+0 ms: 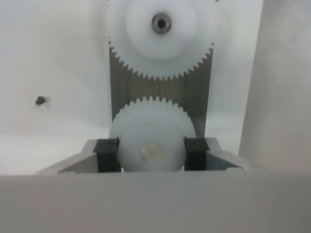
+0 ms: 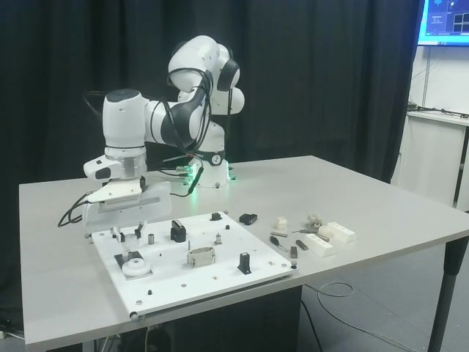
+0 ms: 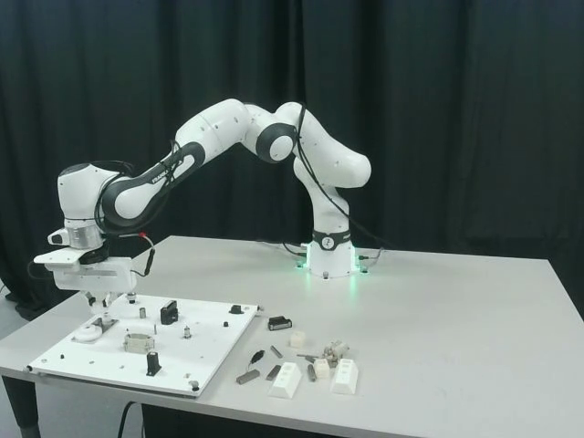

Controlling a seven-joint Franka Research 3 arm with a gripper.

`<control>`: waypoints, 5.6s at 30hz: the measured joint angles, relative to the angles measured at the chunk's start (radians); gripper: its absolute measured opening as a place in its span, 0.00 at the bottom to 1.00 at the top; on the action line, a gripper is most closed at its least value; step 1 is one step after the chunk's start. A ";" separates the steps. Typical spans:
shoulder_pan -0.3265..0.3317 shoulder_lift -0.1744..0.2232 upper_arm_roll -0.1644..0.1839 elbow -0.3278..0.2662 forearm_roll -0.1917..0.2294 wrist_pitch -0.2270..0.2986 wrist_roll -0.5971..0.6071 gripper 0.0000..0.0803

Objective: Place medium gear.

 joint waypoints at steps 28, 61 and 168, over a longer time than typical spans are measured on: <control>0.004 0.000 -0.008 0.000 0.015 -0.001 -0.001 0.35; 0.024 -0.009 -0.008 0.000 0.018 -0.043 -0.003 0.35; 0.654 -0.509 0.048 -0.920 -0.102 0.279 0.382 0.35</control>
